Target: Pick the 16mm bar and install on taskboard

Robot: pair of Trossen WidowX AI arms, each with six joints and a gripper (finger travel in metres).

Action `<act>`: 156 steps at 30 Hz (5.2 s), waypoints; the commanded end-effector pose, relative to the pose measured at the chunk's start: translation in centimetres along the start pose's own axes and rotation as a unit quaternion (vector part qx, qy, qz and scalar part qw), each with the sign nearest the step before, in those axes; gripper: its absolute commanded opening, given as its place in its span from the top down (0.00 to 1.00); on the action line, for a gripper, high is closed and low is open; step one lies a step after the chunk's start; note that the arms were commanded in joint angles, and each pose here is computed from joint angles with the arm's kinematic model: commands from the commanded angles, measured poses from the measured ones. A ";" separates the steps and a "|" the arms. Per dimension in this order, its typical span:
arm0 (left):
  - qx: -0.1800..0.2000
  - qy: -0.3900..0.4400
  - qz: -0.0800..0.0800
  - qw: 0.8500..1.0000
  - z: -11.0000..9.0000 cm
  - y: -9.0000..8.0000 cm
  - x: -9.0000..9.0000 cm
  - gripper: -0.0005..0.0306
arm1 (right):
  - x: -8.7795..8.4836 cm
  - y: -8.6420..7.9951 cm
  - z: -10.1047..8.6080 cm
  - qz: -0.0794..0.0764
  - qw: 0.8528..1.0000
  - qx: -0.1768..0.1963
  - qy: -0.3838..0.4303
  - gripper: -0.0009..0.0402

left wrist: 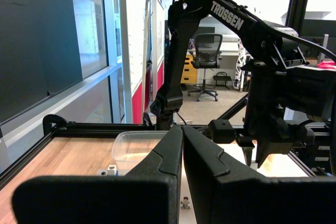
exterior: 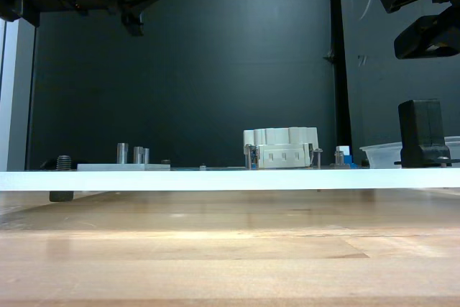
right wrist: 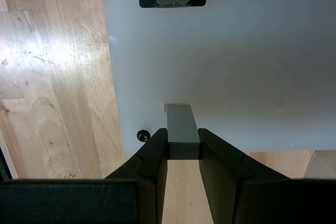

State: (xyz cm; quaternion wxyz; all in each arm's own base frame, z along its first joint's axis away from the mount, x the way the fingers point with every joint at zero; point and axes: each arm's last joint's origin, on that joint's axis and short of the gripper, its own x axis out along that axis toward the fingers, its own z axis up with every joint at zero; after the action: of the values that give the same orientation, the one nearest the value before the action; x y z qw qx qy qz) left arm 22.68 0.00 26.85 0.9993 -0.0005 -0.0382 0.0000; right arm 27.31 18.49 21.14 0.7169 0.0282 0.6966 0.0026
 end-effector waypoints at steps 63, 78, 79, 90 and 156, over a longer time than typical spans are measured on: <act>0.000 0.000 0.000 1.000 0.0 0.0 0.0 0.98 | 0.1 0.3 -0.2 -0.008 1.000 -0.002 -0.011 0.98; 0.000 0.000 0.000 1.000 0.0 0.0 0.0 0.98 | 1.3 0.1 -0.4 -0.004 1.000 0.000 -0.017 0.98; 0.000 0.000 0.000 1.000 0.0 0.0 0.0 0.98 | 1.3 0.1 -0.4 -0.004 1.000 0.000 -0.017 0.98; 0.000 0.000 0.000 1.000 0.0 0.0 0.0 0.98 | 1.6 0.1 -0.5 -0.003 1.000 -0.001 -0.017 0.98; 0.000 0.000 0.000 1.000 0.0 0.0 0.0 0.98 | -4.5 -1.5 -2.6 0.028 0.996 -0.005 -0.082 0.30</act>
State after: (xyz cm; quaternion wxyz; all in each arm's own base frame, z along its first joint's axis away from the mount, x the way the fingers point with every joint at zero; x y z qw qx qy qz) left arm 22.67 0.00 26.87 0.9993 -0.0005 -0.0384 0.0002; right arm 24.57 16.89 25.51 0.7721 0.0463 0.6334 0.0236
